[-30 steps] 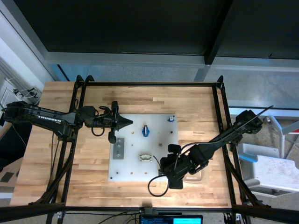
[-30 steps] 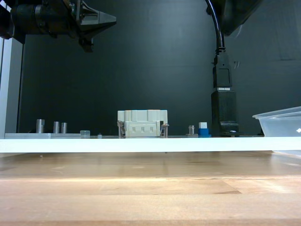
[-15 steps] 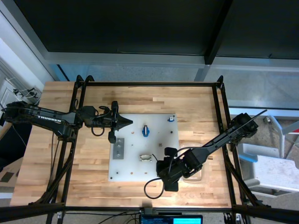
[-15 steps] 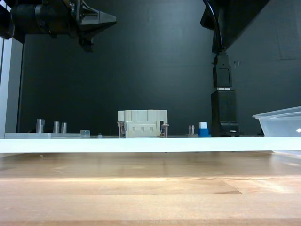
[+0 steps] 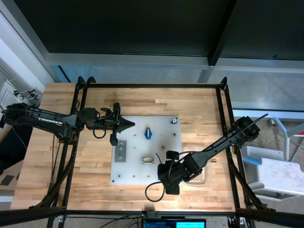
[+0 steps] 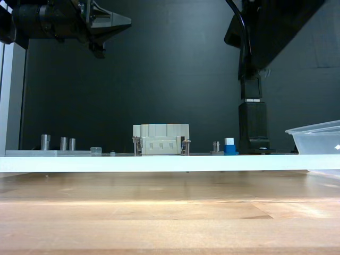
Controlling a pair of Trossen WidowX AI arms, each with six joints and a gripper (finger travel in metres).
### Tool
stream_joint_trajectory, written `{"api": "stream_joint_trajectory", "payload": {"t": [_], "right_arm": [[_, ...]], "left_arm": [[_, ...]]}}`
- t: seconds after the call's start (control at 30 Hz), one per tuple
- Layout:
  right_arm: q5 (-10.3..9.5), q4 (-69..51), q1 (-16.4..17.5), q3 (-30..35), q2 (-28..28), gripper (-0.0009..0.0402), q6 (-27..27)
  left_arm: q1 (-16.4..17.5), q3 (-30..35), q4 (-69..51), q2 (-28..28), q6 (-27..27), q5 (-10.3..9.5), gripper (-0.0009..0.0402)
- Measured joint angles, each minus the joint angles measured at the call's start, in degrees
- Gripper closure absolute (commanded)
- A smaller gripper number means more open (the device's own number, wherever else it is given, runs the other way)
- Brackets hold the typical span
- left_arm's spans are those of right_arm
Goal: Remove the USB connector from the USB hub and place in the container
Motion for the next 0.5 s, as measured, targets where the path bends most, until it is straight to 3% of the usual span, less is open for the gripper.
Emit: {"api": "stream_joint_trajectory", "payload": {"t": [0.23,0.47,0.5], "right_arm": [[0.13,0.48,-0.24,-0.11,0.22,0.032,-0.24],[-0.09,0.68,-0.24,-0.11,0.24,0.0397,-0.33],[-0.07,0.68,-0.24,-0.11,0.22,0.0392,-0.37]], "left_arm": [[0.0,0.0,-0.11,0.0,0.0,0.02,0.0392],[0.0,0.02,-0.04,0.0,-0.02,0.02,0.0392],[0.0,0.02,-0.04,0.0,-0.02,0.0,0.0392]]}}
